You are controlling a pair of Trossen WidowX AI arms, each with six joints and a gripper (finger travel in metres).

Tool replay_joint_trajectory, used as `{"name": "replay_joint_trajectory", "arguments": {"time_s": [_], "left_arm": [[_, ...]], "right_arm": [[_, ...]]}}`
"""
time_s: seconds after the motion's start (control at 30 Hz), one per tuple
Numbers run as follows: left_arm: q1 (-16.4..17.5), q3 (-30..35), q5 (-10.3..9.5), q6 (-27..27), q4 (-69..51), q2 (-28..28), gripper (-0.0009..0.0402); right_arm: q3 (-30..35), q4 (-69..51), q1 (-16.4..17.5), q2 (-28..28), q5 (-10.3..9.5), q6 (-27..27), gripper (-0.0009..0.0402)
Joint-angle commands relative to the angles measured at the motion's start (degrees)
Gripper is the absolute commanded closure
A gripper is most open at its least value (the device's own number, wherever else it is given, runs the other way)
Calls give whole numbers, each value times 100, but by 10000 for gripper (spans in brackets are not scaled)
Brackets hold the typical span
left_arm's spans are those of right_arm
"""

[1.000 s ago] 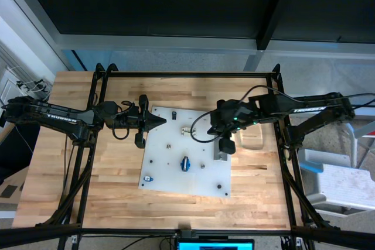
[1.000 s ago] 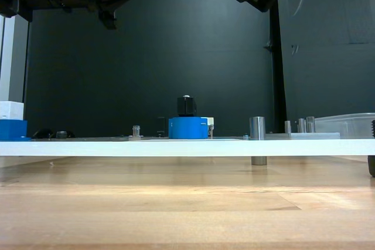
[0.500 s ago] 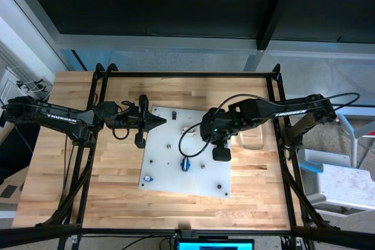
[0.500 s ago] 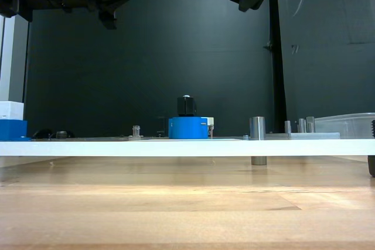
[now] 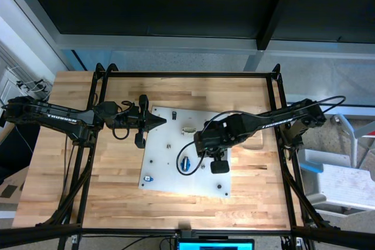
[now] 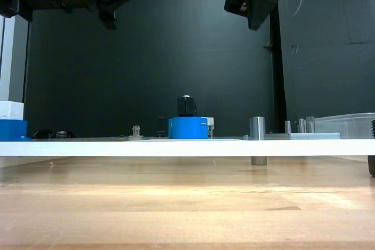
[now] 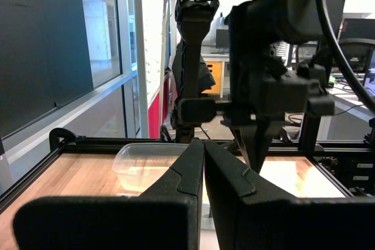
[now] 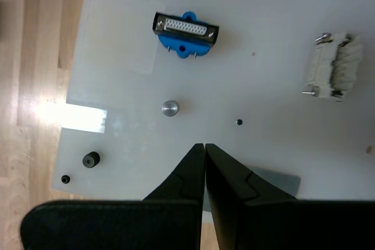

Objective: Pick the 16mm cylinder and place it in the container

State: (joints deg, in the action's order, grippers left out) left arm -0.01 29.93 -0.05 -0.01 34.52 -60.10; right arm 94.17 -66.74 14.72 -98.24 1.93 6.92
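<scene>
While right gripper (image 5: 215,156) hovers over board's (image 5: 164,168) right side, left gripper (image 5: 158,121) parked above left edge.
Low: 16mm cylinder (image 6: 257,128) toward right edge, container (image 6: 345,122) past it.
Left wrist: fingers (image 7: 187,168) together.
Right wrist: same.
Stiff, slick, light; pinch sides.

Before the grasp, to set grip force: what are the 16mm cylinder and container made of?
16mm cylinder: likely metal, silvery, glinting top. The container: seemingly clear plastic, transparent walls. The right claw, shut, hangs above the board near the cylinder; left claw, shut, hovers at its left edge.
</scene>
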Motion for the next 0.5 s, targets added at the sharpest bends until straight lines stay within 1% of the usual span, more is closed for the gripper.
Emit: {"name": "replay_joint_trajectory", "arguments": {"time_s": [0.03, 0.3, 0.5], "left_arm": [[0, 2, 0, 0, 0, 0, 393], [0, 2, 0, 2, 0, -2, 393], [2, 2, 0, 2, 0, 0, 393]], "right_arm": [[-4, 0, 61, -125, 0, 31, 376], [-4, 35, 136, -367, 13, 146, 338], [-7, 66, 188, -612, 17, 133, 311]]}}
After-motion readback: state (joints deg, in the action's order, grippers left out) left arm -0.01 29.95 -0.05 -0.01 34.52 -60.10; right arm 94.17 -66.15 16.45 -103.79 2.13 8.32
